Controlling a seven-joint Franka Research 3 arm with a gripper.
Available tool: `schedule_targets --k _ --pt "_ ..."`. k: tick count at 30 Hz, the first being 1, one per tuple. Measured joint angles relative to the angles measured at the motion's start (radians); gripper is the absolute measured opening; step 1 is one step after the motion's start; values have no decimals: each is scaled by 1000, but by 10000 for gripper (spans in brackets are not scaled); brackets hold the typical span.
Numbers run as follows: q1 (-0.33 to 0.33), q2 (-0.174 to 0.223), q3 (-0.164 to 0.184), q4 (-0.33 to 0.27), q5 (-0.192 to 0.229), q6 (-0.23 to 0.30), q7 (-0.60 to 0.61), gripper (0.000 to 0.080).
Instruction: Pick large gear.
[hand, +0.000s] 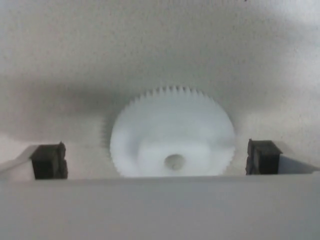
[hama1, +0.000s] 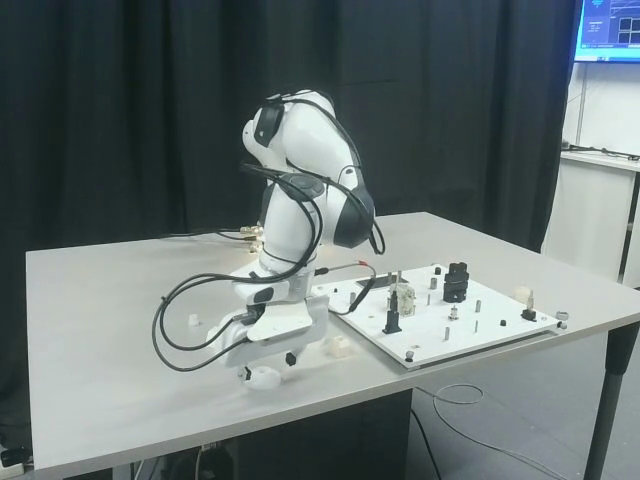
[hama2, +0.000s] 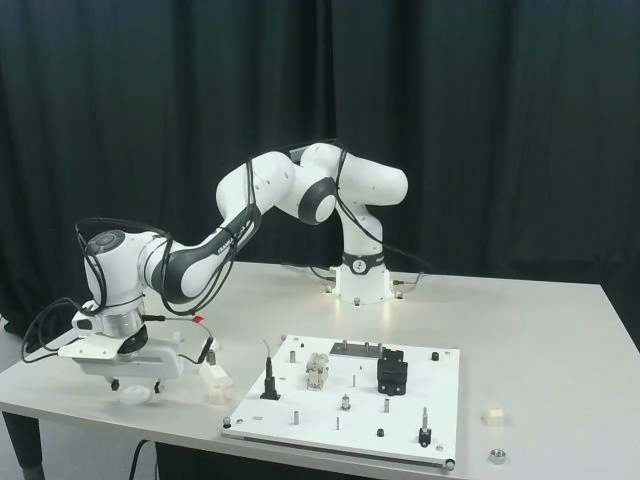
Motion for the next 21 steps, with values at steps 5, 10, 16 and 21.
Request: schedule_targets --k 5,10,16,21 --pt "0 0 0 -11 0 14 0 800" --pt "0 3 0 -19 0 24 0 800" --pt "-1 9 0 -21 0 27 0 800" --pt "-1 12 0 -21 0 27 0 800"
